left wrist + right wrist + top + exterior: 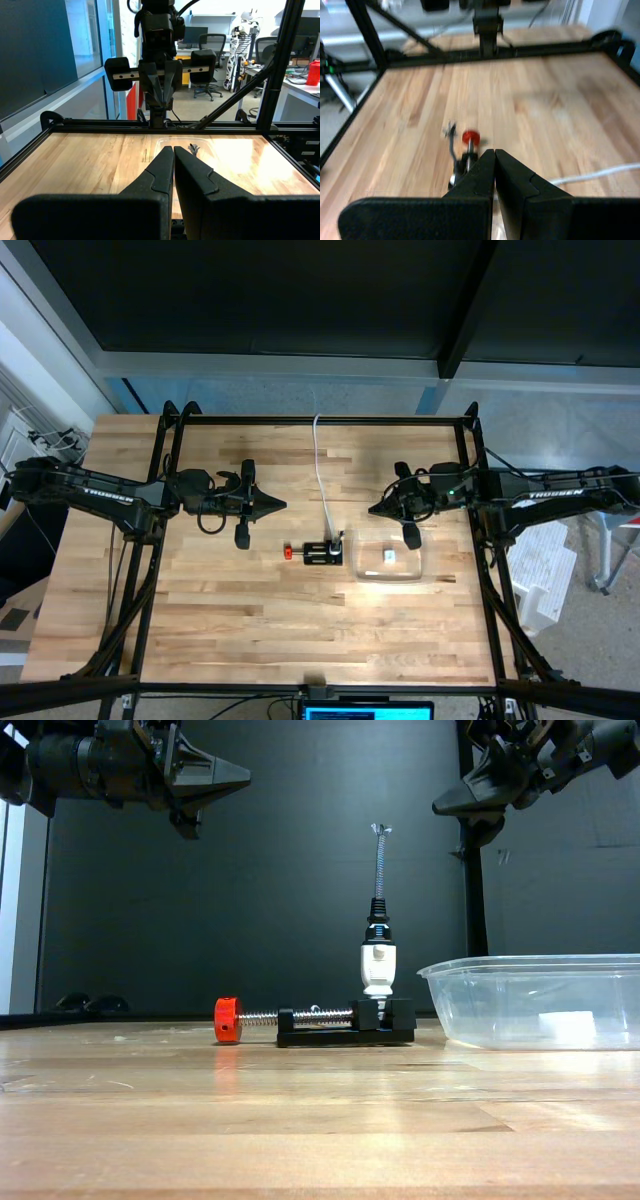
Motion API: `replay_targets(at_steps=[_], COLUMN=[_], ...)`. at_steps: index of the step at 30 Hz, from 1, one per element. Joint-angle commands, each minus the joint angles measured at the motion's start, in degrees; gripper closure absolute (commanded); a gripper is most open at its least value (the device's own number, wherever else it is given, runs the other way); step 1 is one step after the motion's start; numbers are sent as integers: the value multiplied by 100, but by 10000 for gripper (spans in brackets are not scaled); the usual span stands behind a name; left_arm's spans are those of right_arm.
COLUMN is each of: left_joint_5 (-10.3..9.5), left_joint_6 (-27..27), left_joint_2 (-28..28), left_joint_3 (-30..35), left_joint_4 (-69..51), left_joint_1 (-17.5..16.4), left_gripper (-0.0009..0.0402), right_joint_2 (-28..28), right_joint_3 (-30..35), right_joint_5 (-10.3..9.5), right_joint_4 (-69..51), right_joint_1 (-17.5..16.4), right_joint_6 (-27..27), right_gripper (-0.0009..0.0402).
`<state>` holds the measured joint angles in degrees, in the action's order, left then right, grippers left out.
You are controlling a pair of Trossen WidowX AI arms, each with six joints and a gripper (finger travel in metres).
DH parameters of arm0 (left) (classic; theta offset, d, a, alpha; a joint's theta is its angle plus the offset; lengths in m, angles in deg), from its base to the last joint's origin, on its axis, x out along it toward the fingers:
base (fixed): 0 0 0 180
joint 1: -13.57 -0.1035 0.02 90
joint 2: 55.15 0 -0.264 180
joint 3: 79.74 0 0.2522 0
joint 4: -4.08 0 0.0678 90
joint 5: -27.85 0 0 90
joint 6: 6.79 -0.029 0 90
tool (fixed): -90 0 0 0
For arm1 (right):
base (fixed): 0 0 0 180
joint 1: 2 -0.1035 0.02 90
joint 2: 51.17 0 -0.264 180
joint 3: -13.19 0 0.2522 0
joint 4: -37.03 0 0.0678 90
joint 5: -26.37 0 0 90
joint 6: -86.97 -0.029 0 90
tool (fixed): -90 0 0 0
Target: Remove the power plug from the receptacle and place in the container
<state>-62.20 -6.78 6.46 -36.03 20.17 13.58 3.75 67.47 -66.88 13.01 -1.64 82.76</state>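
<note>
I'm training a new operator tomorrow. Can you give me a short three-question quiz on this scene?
1. True or false: the plug sits upright in the socket.
2. In the high view, on which side of the clamp is the tray? A) left B) right C) behind
3. Fill in: the left gripper and the right gripper hang above the table, one on each side of the clamp, with jaws ____.
Key: 1 true; 2 B; 3 shut.
</note>
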Motion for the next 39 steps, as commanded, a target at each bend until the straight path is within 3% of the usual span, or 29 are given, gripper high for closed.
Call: replay_targets(at_steps=[1,7,13,18,24,39], left_joint_5=[2,2,2,2,2,0], left_joint_6=[0,0,0,0,0,0], left_joint_2=[0,0,0,0,0,0], left_joint_3=[0,0,0,0,0,0], left_joint_4=[2,2,2,2,2,2], left_joint_1=[-2,0,-2,0,0,0], left_gripper=[393,393,393,393,393,393], right_joint_2=[232,866,1665,2225,2763,3799], right_joint_3=[367,1058,1766,2203,2686,3567], right_joint_5=[7,20,105,420,520,542], right_joint_4=[-680,-1742,-2634,-3073,-3322,-3606], right_joint_1=[-42,-98,-216,-354,-544,-752], right_joint_6=[33,83,31,9,-66,-299], right_gripper=[393,378,319,258,204,187])
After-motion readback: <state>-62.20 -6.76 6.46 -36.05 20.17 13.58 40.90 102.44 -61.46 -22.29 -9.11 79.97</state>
